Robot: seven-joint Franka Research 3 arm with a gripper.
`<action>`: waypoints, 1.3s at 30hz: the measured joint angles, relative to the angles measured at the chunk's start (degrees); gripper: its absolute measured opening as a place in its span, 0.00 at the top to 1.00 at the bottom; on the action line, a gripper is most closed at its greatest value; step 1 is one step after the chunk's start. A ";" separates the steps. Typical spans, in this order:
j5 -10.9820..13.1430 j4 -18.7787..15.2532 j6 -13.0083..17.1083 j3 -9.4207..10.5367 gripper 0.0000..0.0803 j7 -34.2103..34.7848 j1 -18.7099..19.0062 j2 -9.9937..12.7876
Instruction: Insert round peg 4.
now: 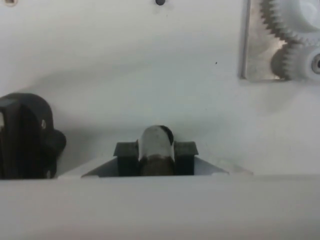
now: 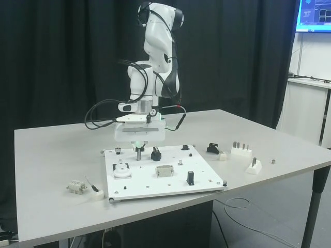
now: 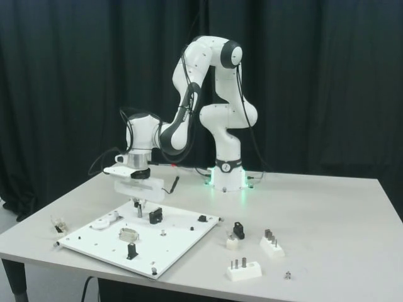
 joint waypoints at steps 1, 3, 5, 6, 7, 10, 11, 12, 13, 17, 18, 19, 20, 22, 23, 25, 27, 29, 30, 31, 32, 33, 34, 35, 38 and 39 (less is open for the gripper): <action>0.00 -0.03 0.00 0.00 0.82 -0.04 -0.01 -0.01; 0.00 -0.06 -0.02 0.00 0.82 -0.11 -0.03 -0.01; 0.00 -0.08 -0.06 -0.02 0.82 -0.16 -0.04 -0.03; 0.00 -0.09 -0.08 -0.03 0.82 -0.17 -0.04 -0.04; 0.00 -0.11 -0.10 -0.04 0.82 -0.18 -0.04 -0.06; 0.00 -0.18 -0.16 -0.06 0.82 -0.20 -0.07 -0.14; 0.00 -0.22 -0.17 -0.08 0.82 -0.21 -0.08 -0.18; 0.00 -0.26 -0.17 -0.09 0.82 -0.21 -0.09 -0.21; 0.00 -0.30 -0.18 -0.11 0.82 -0.22 -0.09 -0.25; 0.00 -0.39 -0.18 -0.18 0.82 -0.30 -0.11 -0.31; 0.00 -0.39 -0.18 -0.19 0.82 -0.33 -0.11 -0.31; 0.00 -0.40 -0.18 -0.19 0.82 -0.34 -0.12 -0.31; 0.00 -0.40 -0.18 -0.19 0.82 -0.34 -0.12 -0.31; 0.00 -0.40 -0.18 -0.19 0.82 -0.35 -0.12 -0.31; 0.01 -0.40 -0.18 -0.19 0.82 -0.35 -0.12 -0.31; 0.05 -0.40 -0.16 -0.19 0.82 -0.35 -0.12 -0.31; 0.12 -0.40 -0.13 -0.19 0.82 -0.35 -0.12 -0.31; 0.26 -0.40 -0.07 -0.19 0.82 -0.35 -0.12 -0.30; 0.32 -0.40 -0.02 -0.19 0.82 -0.35 -0.12 -0.29; 0.38 -0.40 0.03 -0.19 0.82 -0.35 -0.12 -0.28; 0.44 -0.40 0.11 -0.19 0.82 -0.35 -0.12 -0.26; 0.53 -0.40 0.23 -0.19 0.82 -0.35 -0.12 -0.23; 0.62 -0.40 0.35 -0.19 0.82 -0.35 -0.12 -0.19; 0.69 -0.40 0.53 -0.19 0.82 -0.35 -0.12 -0.13; 1.17 -0.39 0.99 -0.09 0.82 -0.46 -0.11 0.13; 1.42 -0.39 1.10 -0.05 0.82 -0.61 -0.11 0.28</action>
